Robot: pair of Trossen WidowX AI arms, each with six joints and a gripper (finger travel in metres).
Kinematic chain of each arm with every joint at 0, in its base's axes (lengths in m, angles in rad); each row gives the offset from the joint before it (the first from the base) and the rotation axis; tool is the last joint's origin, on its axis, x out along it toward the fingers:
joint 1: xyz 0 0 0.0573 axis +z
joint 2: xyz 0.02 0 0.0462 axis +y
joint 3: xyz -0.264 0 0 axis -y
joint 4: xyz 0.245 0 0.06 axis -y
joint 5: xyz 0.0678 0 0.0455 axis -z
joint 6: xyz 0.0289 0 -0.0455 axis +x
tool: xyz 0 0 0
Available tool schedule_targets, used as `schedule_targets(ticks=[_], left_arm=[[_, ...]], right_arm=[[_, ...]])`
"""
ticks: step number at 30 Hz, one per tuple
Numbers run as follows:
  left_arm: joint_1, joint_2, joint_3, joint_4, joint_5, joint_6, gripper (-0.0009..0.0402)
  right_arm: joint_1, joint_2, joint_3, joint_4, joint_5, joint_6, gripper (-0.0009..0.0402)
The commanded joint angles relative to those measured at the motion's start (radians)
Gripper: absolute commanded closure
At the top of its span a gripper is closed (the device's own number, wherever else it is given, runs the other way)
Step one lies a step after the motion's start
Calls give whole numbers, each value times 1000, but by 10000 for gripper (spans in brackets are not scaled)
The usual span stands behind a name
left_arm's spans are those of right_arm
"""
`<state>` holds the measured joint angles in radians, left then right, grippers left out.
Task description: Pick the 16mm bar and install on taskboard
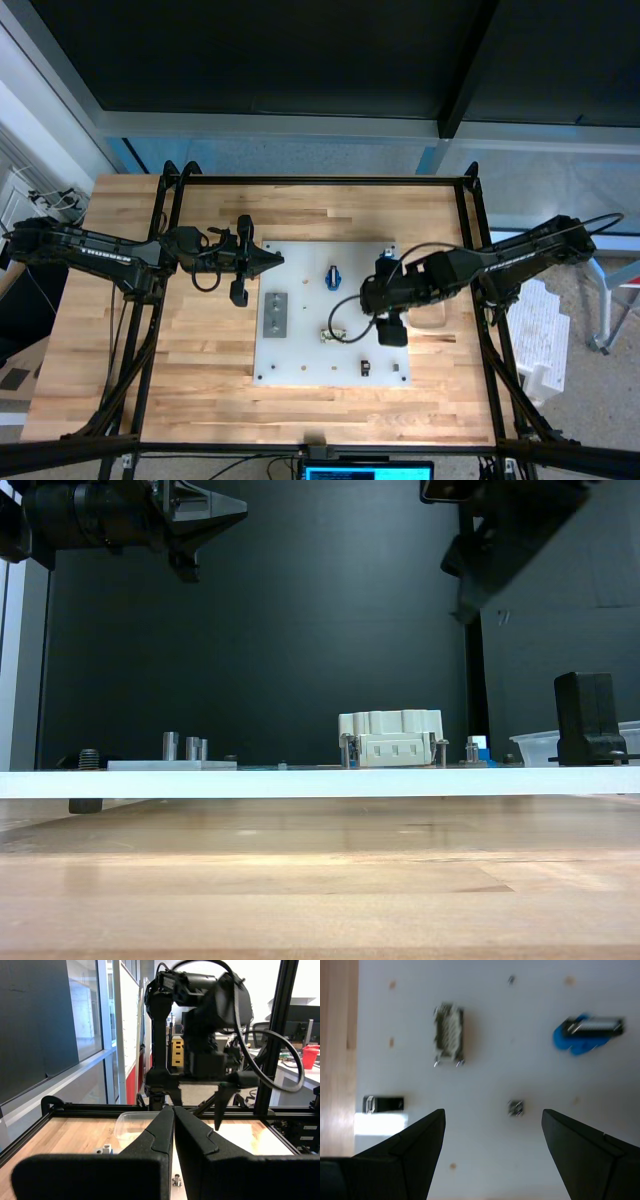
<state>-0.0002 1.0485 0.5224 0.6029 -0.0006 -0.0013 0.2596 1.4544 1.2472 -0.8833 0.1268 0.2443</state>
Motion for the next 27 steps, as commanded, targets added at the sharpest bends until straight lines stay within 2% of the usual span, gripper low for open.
schedule_targets(ticks=[1, 11, 14, 22, 25, 27], left_arm=[[0, 0, 0, 0, 0, 0, 393], [0, 0, 0, 0, 0, 0, 393], [0, 0, 0, 0, 0, 0, 393], [0, 0, 0, 0, 0, 0, 393], [0, 0, 0, 0, 0, 0, 393], [0, 0, 0, 0, 0, 0, 393]], right_arm=[[-42, -32, -2, 28, -3, -54, 123], [-158, -113, -13, 164, -8, -173, 126], [-184, -141, -41, 230, -24, -192, 137], [-219, -234, -139, 438, -28, -243, 181], [-239, -266, -180, 505, -72, -251, 201], [-247, -280, -204, 550, -85, -250, 216]])
